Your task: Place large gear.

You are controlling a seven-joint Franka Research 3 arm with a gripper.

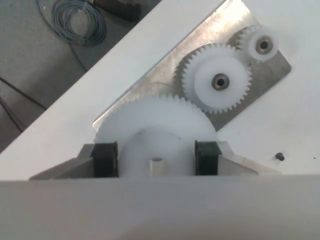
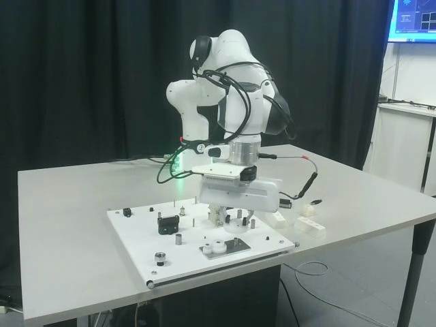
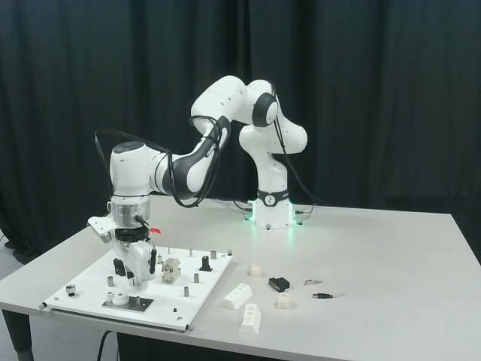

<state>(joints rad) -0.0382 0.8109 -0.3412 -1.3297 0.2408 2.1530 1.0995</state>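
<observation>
My pincer [image 1: 156, 159] grips the white large gear [image 1: 152, 132] by its raised hub, one black pad [image 1: 105, 159] pressed on each side. The gear hangs over one end of the grey metal plate [image 1: 165, 75], its teeth just beside the medium gear [image 1: 216, 78] already seated there, with the small gear [image 1: 260, 44] beyond. The plate sits on the white board [image 2: 136, 235] on the grey bench [image 2: 68, 197].

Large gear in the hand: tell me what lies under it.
Under the large gear the metal plate shows, beside the medium gear. Whether a shaft sits beneath is hidden by the gear and hand.
</observation>
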